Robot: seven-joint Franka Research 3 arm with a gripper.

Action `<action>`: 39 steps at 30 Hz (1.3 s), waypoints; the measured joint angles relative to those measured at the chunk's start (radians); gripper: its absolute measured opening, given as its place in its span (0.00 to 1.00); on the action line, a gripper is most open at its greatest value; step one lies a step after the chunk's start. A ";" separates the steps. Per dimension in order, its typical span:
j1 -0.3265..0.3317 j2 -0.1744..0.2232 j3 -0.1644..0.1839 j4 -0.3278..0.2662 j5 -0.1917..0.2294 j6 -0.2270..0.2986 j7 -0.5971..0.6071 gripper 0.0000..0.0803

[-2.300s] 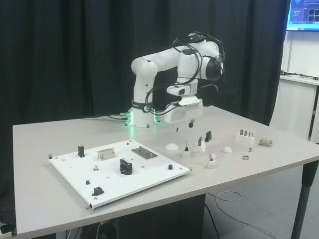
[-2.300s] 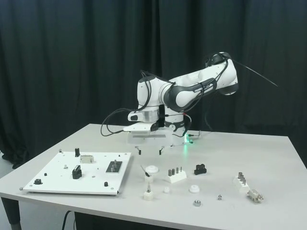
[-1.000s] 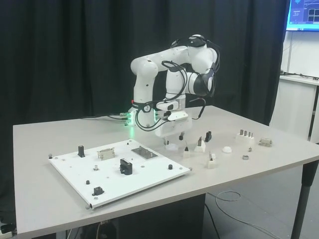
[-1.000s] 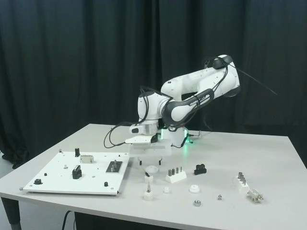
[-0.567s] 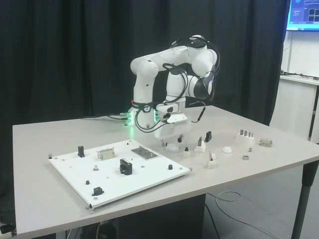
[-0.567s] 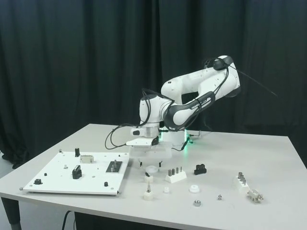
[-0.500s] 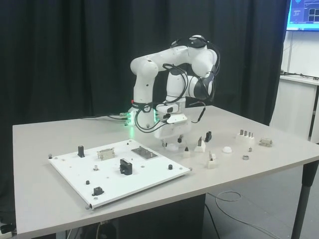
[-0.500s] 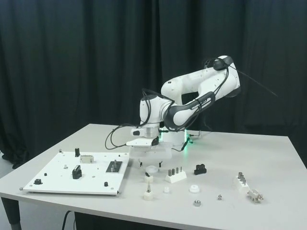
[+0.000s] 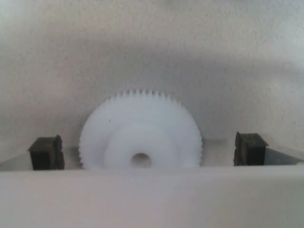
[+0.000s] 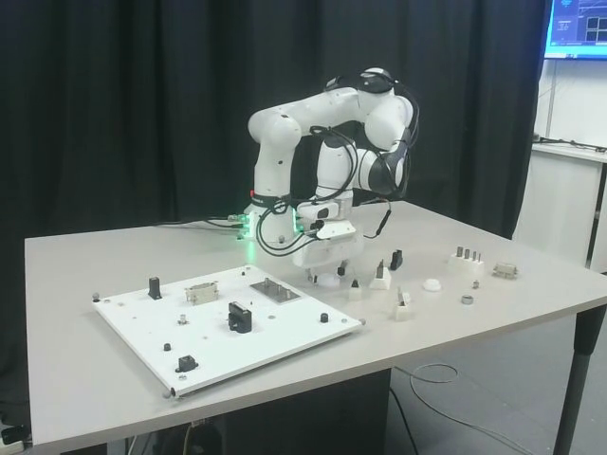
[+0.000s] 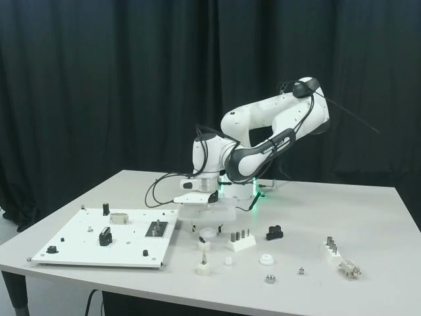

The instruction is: Pick large gear.

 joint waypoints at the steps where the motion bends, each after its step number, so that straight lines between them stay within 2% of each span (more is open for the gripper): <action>1: -0.001 0.000 0.002 0.000 0.001 0.001 0.000 1.00; 22: -0.022 0.001 0.030 -0.002 0.012 -0.013 0.041 1.00; 24: -0.024 0.000 0.029 -0.001 0.015 -0.016 0.045 0.74; 27: -0.027 0.000 0.027 -0.001 0.016 -0.022 0.047 0.74; 31: -0.028 0.000 0.016 0.003 0.016 -0.032 0.049 0.74; 39: -0.027 0.000 -0.035 0.007 -0.007 -0.060 0.055 0.74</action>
